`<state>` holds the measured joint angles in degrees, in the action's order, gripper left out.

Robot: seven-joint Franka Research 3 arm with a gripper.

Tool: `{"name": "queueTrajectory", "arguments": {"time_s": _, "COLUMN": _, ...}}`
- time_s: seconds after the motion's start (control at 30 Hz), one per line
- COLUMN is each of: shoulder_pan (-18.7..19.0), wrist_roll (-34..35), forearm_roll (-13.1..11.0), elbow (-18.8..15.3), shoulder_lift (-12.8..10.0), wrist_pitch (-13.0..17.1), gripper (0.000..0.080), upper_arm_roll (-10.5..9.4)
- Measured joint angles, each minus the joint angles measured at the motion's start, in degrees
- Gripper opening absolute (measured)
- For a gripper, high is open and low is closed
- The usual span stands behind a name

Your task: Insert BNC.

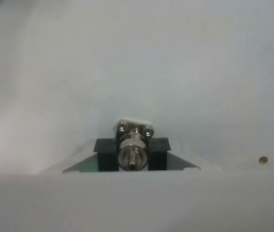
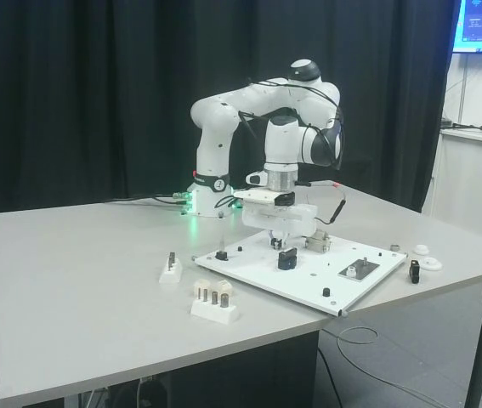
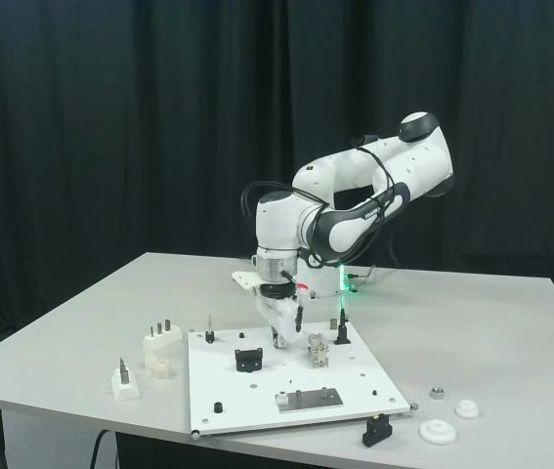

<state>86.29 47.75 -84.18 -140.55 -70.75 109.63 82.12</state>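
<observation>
A: What is the setting?

B: Black curtains hang behind a grey worktop [image 2: 79, 263]. A white arm [image 3: 355, 191] is bolted to it, bent down over a white board [image 3: 286, 383] lying flat near the front edge.

A: Where is the connector?

B: The wrist view shows a metal connector [image 1: 133, 153] clamped between the black fingertips of the gripper [image 1: 132, 155], pointing down at bare white board. In the second room view the gripper [image 3: 278, 337] hangs just above the board, between a black block [image 3: 248, 361] and a small metal socket [image 3: 317, 350].

A: Anything else?

B: White holders with pegs [image 3: 162, 340] stand beside the board.
</observation>
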Motion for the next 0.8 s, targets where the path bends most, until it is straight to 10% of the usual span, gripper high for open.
{"name": "queueTrajectory", "arguments": {"time_s": 0.8, "shoulder_pan": 0.1, "wrist_roll": 25.6, "forearm_roll": 0.1, "elbow": 0.2, "shoulder_lift": -0.1, "wrist_pitch": 0.4, "gripper": 0.0126, "upper_arm_roll": -0.11}}
